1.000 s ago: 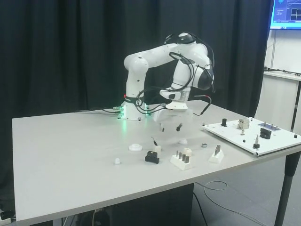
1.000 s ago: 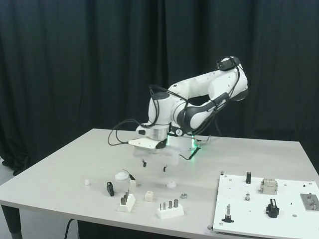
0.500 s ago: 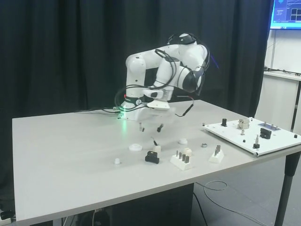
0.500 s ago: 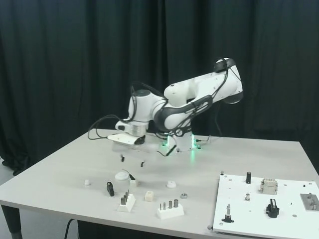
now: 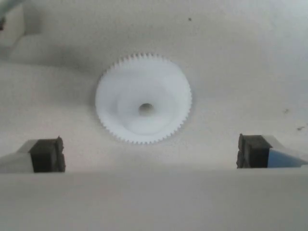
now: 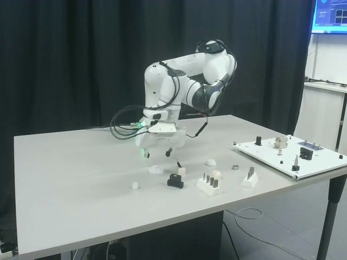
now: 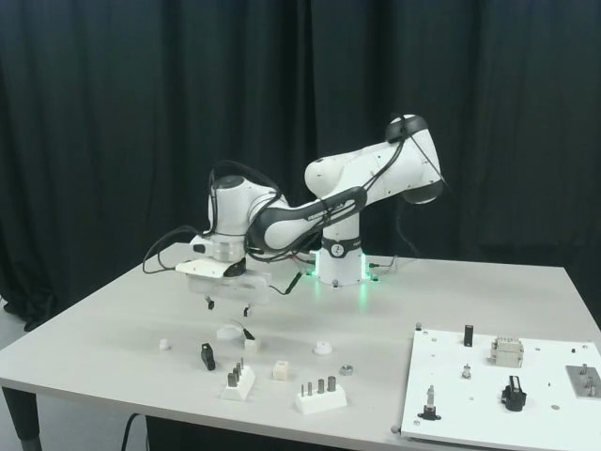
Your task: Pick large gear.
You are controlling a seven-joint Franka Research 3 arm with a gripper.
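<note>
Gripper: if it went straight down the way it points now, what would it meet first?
Probably the white toothed large gear lying flat on the grey table; the open gripper hovers slightly off-centre above it.

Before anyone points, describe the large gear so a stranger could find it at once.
On the grey table, look directly beneath the white arm's open hand. The large gear lies flat there: a white toothed disc with a centre hole, wider than the small white pieces nearby.

small parts on the white board too small to tell.
</note>
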